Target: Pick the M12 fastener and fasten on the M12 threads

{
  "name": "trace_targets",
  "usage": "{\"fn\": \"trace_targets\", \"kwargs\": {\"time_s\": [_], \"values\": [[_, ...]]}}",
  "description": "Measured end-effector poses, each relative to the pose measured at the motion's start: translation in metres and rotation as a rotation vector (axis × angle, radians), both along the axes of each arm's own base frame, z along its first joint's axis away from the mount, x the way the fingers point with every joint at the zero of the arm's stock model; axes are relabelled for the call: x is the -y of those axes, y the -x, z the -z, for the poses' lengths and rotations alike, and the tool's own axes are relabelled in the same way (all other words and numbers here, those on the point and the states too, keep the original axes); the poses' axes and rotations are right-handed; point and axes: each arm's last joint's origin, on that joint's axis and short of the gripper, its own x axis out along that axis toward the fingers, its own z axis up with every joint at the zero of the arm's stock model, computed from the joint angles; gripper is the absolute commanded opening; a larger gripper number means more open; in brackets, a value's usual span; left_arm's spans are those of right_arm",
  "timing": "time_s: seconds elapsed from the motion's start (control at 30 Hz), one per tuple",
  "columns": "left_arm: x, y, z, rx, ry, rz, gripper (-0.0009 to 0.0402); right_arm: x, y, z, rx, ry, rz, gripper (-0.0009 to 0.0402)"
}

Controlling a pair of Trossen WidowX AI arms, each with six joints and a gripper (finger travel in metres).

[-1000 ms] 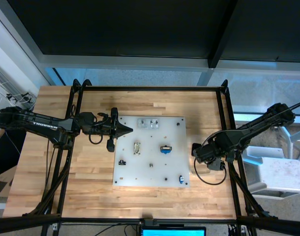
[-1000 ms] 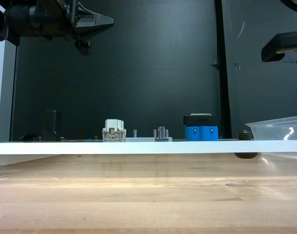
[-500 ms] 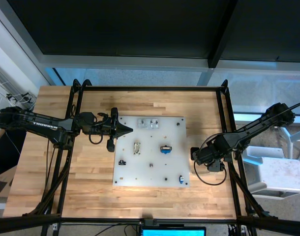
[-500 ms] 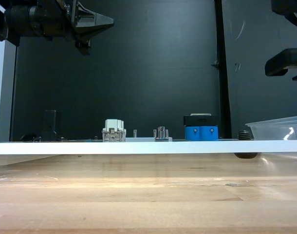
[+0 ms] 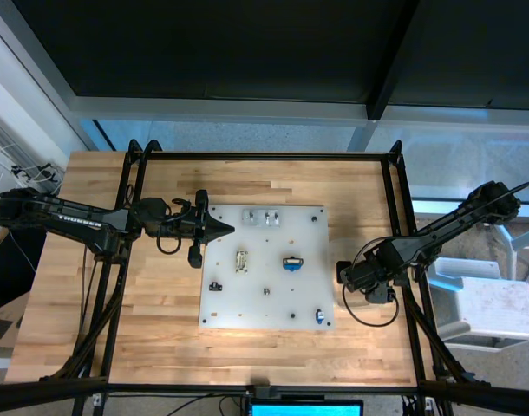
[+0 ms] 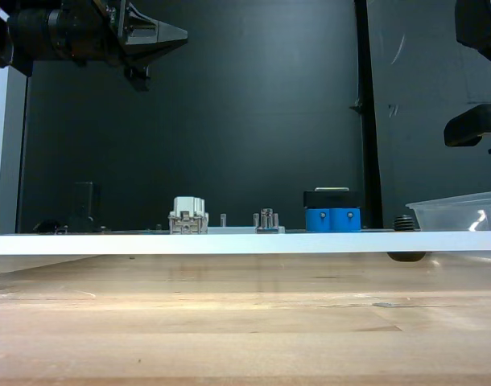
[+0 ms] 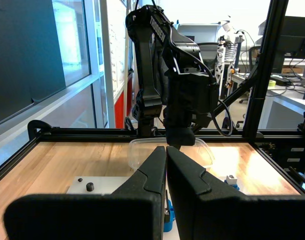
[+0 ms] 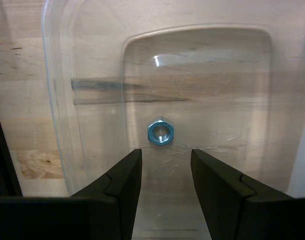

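My right gripper (image 8: 165, 156) hangs over a clear plastic tray (image 8: 57, 100) that sits on the pale wooden table (image 5: 160, 312), just off the right edge of the white plastic board (image 5: 247, 303). Its two black fingers are spread apart with nothing between them. Only that arm's own camera shows the small silver hexagonal nut (image 8: 160, 132). It lies flat on the tray floor, just beyond my fingertips and in line with the gap between them, touching neither finger. From the high view the nut is too small to find and my arm covers most of the tray, though that view places the gripper beside the board's right edge and low over the table. The low view gives what the others do not: the short black ribbed stud (image 6: 403, 223) stands on the board with its ribs bare and nothing on top, just in front of the tray's near corner. My right gripper shows only partly there, above the tray at the frame's edge. My left gripper (image 7: 166, 148) has its fingers pressed together into a point, which its wrist camera shows plainly. It hovers high over the board's far left corner, well apart from the nut and the stud, and looks across the board at my right arm and the tray.
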Motion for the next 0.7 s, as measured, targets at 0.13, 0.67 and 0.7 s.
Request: {"fn": "trace_targets", "kwargs": {"time_s": [0.13,0.67,0.7], "values": [[0.000,0.000,0.000,0.000,0.000,0.000,0.0000,-0.001,-0.001,0.007,-0.004,0.001,0.008,0.0135],[0.000,0.000,0.000,0.000,0.000,0.000,0.0000,-0.001,0.001,0.020,0.002,-0.014,0.019,0.0135],[0.000,0.000,0.000,0.000,0.000,0.000,0.0000,0.000,0.001,0.021,0.003,-0.014,0.019,0.0135]]}}
